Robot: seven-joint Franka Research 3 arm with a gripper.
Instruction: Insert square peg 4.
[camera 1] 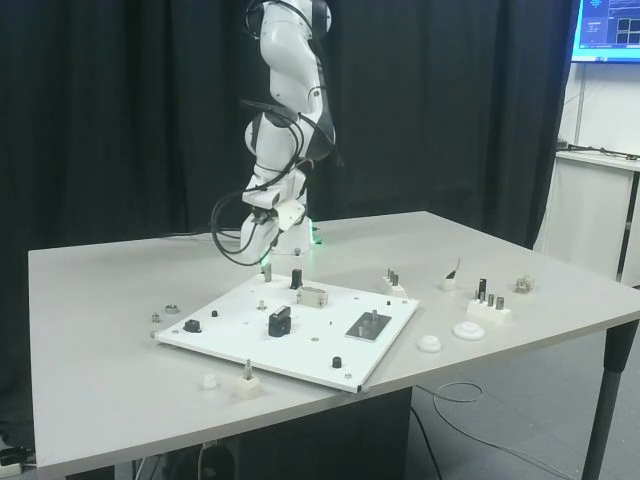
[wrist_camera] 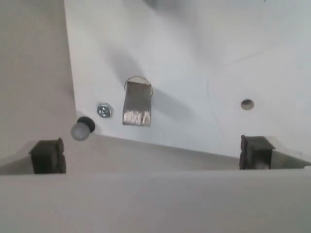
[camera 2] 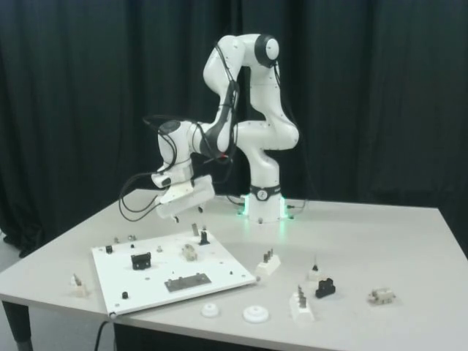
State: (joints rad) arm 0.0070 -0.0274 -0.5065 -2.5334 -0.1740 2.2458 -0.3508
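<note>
From the wrist, the two black fingertips (wrist_camera: 48,156) stand spread wide with nothing between them, so the gripper (wrist_camera: 151,154) is empty. Below it lies the white board (wrist_camera: 194,58), its corner resting on the grey table (wrist_camera: 29,63). A square peg (wrist_camera: 137,103) stands upright in the board, seated in a round socket. Near the board's corner sit a small screw (wrist_camera: 104,110) and, just beside it, a black foot (wrist_camera: 86,122) with a pale ball at the edge. An open round hole (wrist_camera: 247,104) lies well apart from the peg.

In the first room view the white arm (camera 1: 283,100) bends down over the far edge of the board (camera 1: 300,350), and the gripper (camera 1: 262,232) hangs just above the peg (camera 1: 266,270), not touching it. The board carries a black block (camera 1: 279,322), a grey plate (camera 1: 368,325) with a pin standing on it, and a black post (camera 1: 298,277). Off the board, a white holder (camera 1: 489,310) has several pegs standing in it, and a second, smaller holder (camera 1: 395,284) holds two more. Two white discs (camera 1: 466,330) rest on the table.

In the second room view the gripper (camera 2: 183,197) hovers tilted over the board's (camera 2: 168,278) far side, with the peg (camera 2: 195,229) upright below it. A white holder (camera 2: 300,307) with pegs in it stands near the table's front edge.
</note>
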